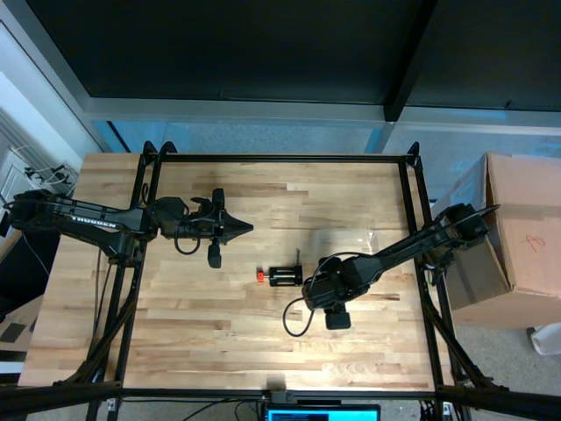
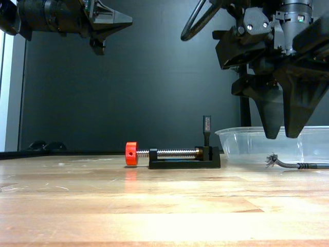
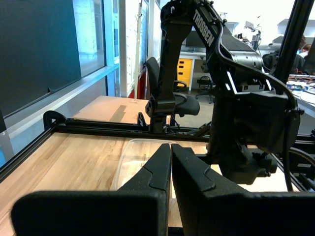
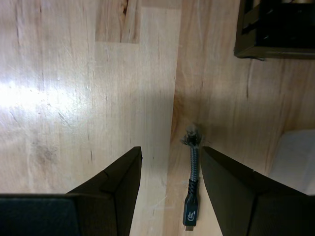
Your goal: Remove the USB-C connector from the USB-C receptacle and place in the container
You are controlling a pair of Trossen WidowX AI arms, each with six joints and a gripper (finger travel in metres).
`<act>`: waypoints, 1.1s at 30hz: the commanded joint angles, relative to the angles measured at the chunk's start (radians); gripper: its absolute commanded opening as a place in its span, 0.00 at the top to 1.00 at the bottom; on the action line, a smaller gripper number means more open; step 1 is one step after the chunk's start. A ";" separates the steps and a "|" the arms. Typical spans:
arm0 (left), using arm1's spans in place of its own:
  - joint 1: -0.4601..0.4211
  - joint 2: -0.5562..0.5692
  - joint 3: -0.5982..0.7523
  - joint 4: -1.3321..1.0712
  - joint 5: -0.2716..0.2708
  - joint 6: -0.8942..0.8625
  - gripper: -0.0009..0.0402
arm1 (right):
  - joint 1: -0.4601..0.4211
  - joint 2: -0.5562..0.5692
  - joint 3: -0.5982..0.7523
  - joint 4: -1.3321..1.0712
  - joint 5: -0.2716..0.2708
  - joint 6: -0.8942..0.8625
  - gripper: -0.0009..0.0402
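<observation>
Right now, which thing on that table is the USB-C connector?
On the wooden table, find the right gripper, hovering open near the clear container; the left gripper hangs shut, high at the left. The USB-C connector lies free on the wood right under the right gripper, the only thing trailing a short braided, frayed cable.

From above I see a pale wooden desk [image 1: 219, 333] ringed by a black metal frame [image 1: 280, 159]. A cardboard box [image 1: 517, 237] stands just beside its right edge, and a lit screen [image 1: 323, 412] sits at the near edge. My left wrist camera shows an office chair [image 3: 186, 105] beyond the desk.
</observation>
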 commanded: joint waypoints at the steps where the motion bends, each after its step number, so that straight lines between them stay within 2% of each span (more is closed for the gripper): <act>1: 0.000 0.000 0.000 0.000 0.000 0.000 0.98 | -0.011 0.015 -0.003 0.002 0.003 -0.024 0.58; 11: 0.000 0.000 0.000 0.000 0.000 0.000 0.98 | -0.037 0.064 -0.009 0.021 -0.007 -0.077 0.58; 24: 0.000 0.000 0.000 0.000 0.000 0.000 0.98 | -0.049 0.064 -0.060 0.072 -0.014 -0.089 0.59; 28: 0.000 0.000 0.000 0.000 0.000 0.000 0.98 | -0.049 0.064 -0.060 0.072 -0.014 -0.096 0.66; 33: 0.000 0.000 0.000 0.000 0.000 0.000 0.98 | -0.049 0.064 -0.060 0.071 -0.014 -0.096 0.79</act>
